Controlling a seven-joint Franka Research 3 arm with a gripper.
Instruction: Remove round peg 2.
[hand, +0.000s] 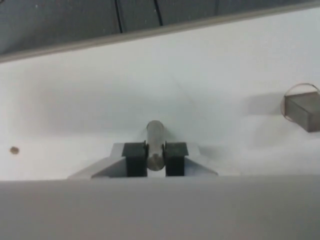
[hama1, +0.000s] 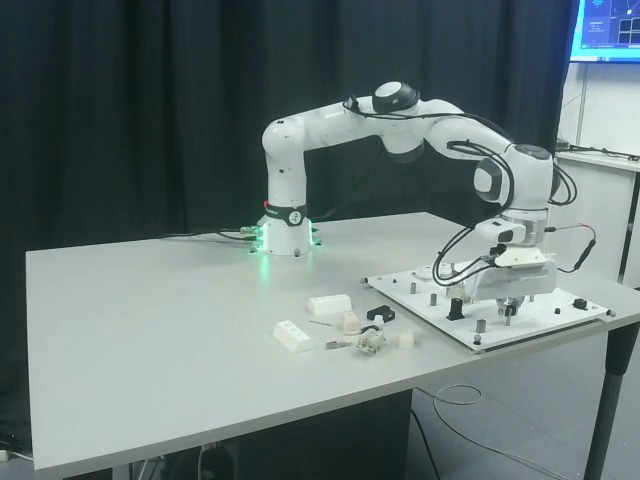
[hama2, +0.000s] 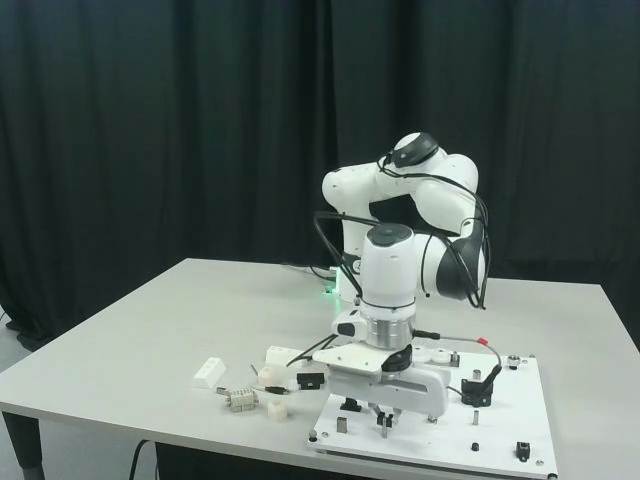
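Observation:
In the wrist view a grey round peg (hand: 155, 142) stands between my two black finger pads (hand: 135, 159), which press on its sides. My gripper (hand: 155, 161) is shut on this peg, and the peg's far end meets the white board (hand: 100, 95). Both room views show the gripper (hama1: 510, 306) (hama2: 385, 420) pointing straight down onto the white board (hama1: 560, 318) (hama2: 505, 445) near its front edge. The peg itself is too small to make out there.
A grey square peg (hand: 303, 111) stands on the board beside my gripper. Other small pegs and a black fixture (hama1: 455, 307) (hama2: 479, 390) stand on the board. Loose white parts (hama1: 293, 336) (hama2: 208, 372) lie on the grey table (hama1: 150, 310) beside the board.

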